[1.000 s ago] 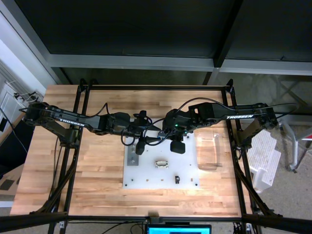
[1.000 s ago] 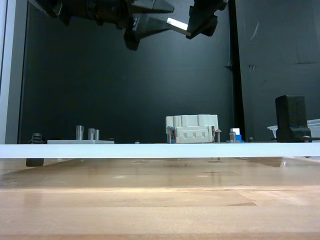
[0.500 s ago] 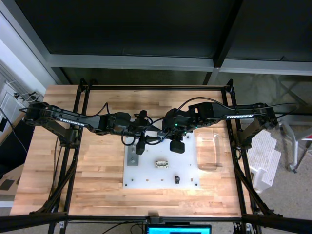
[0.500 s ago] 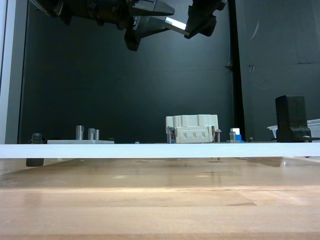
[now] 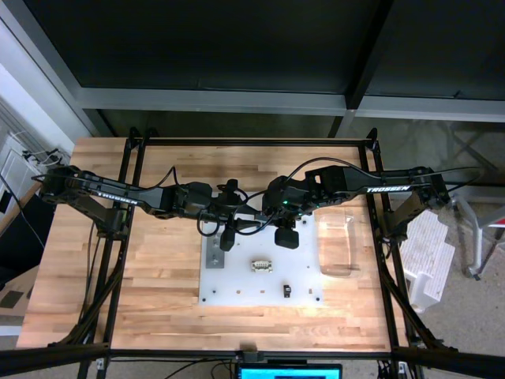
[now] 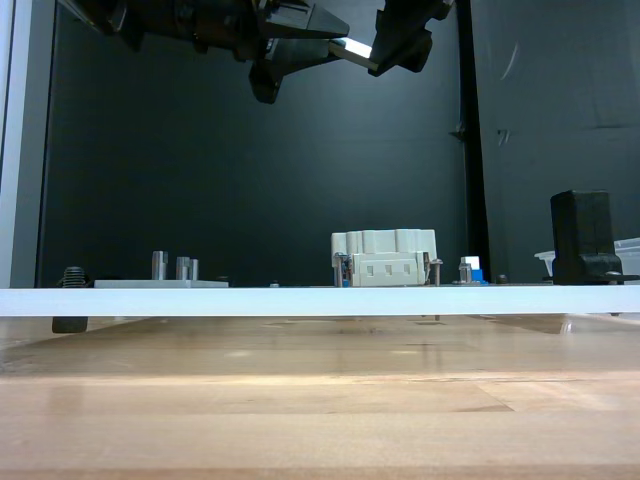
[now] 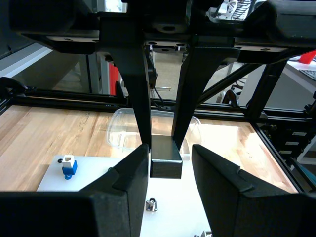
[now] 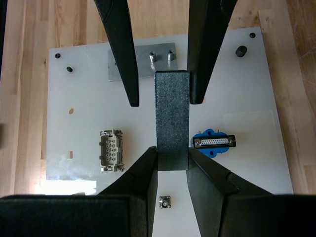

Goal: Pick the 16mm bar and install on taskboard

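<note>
The right gripper [image 8: 172, 153] pinches the 16mm bar [image 8: 172, 113] at one end, both fingers pressed against its sides. The bar is held clear of the taskboard [image 5: 237, 292] (nothing of it touches the white surface) and reaches out level toward the other arm. The left gripper [image 7: 169, 150] is spread around the bar's free end: one finger lies against the bar and the other stands just apart from it.

In the low view the two grippers meet at the top middle of the frame, well above the board. In the high view they meet just above the centre, over the board's far edge. On the board lie a grey multi-pin connector [image 6: 385, 258], a blue connector [image 8: 213, 142] and a metal plate with pegs [image 8: 143, 61].
</note>
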You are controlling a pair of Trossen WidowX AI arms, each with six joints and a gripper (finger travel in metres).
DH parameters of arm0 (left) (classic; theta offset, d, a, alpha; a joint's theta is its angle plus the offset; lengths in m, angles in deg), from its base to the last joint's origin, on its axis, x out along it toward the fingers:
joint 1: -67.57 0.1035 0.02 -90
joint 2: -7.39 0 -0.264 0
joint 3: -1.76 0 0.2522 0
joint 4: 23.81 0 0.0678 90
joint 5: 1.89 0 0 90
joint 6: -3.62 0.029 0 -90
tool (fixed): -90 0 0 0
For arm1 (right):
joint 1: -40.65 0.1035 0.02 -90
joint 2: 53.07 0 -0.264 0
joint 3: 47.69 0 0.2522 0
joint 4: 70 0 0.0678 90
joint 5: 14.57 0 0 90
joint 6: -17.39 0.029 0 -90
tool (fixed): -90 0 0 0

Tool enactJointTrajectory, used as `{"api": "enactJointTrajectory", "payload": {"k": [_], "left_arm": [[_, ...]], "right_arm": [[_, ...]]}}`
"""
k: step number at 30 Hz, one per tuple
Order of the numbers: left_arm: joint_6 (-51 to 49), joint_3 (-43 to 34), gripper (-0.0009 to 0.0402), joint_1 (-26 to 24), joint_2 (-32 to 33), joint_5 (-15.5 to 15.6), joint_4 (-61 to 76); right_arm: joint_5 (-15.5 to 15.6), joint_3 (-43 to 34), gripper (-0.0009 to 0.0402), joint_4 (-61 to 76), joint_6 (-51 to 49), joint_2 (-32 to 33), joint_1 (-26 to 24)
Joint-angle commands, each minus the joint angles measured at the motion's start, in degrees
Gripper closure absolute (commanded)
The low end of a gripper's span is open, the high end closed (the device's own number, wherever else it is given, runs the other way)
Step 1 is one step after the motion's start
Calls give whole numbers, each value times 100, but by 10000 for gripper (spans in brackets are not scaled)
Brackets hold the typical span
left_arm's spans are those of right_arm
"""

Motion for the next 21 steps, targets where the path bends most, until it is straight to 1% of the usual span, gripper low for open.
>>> {"api": "enactJointTrajectory", "payload": {"k": [1,8,11,16,21], "left_arm": [[4,-24,294,2,2,0,13],[4,-24,335,2,2,-2,55],[4,-24,347,2,2,-4,55],[4,-24,356,2,2,-7,52],[2,-24,355,2,2,-7,50]], "right_arm": [[-4,0,361,0,7,-4,2],[-9,0,361,-2,4,-4,2],[-17,0,351,-2,7,-4,2],[-57,0,316,-2,9,-4,-4],[-55,0,267,0,11,-4,-4]]}}
